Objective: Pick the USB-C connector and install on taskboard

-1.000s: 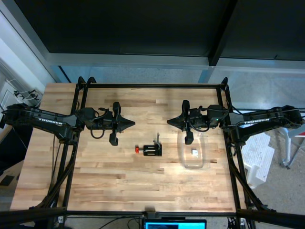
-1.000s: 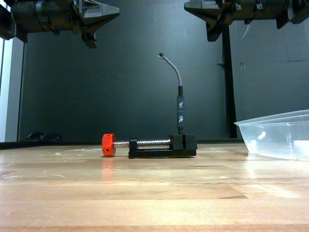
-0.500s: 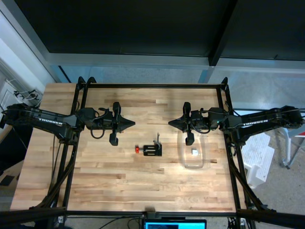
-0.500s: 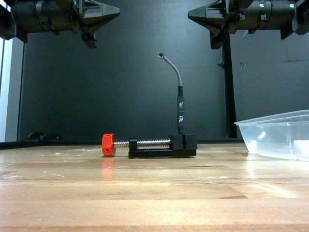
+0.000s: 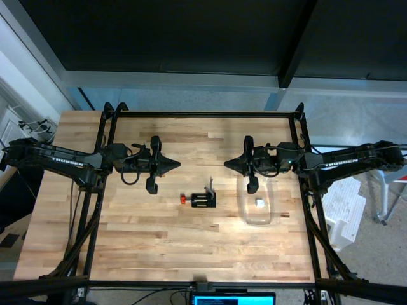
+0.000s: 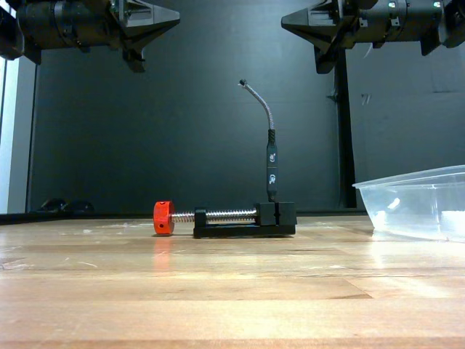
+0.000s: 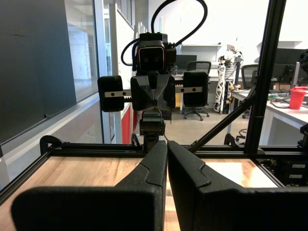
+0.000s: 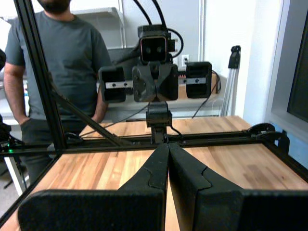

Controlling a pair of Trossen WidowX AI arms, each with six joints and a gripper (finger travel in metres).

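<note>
Left end effector (image 5: 175,165) and right end effector (image 5: 227,163) clenched, empty, held high over surface (image 5: 159,241), flanking taskboard (image 5: 202,200). USB-C connector not located; should be found before descent.

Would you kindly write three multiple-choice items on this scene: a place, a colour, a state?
1. The white piece lies: A on bare wood; B in the clear tray; C on the floor.
2. The knob on the taskboard is: A blue; B green; C orange-red.
3. The left gripper, high left of the taskboard, and the right gripper, high right of it, have fingers: A shut; B open; C holding a cable.
Answers: 1 B, it sits inside the tray; 2 C, per the low view; 3 A, both wrist views show them together.
</note>
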